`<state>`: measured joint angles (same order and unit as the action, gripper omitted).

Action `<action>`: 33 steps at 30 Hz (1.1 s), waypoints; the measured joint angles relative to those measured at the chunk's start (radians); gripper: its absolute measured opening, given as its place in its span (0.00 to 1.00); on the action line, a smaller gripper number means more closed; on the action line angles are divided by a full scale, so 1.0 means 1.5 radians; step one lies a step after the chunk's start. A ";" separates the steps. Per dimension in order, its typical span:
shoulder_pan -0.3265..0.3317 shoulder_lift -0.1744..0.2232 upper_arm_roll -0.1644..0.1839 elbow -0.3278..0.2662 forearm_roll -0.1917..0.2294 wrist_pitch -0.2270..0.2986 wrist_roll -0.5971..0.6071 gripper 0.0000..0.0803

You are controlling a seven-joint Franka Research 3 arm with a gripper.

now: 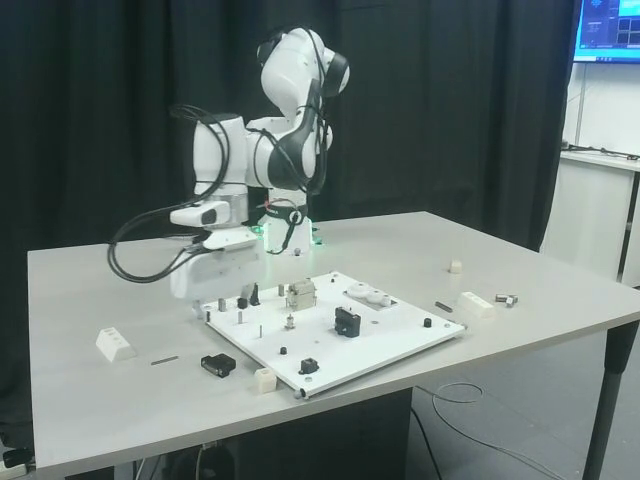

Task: Remove round peg 1.

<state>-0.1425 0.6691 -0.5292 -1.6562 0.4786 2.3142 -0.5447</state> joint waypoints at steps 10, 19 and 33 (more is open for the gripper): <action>0.039 -0.003 -0.002 0.000 -0.002 -0.023 0.023 1.00; 0.062 -0.003 -0.012 -0.014 -0.015 -0.034 0.035 1.00; 0.077 -0.013 -0.020 -0.049 -0.023 -0.043 0.041 1.00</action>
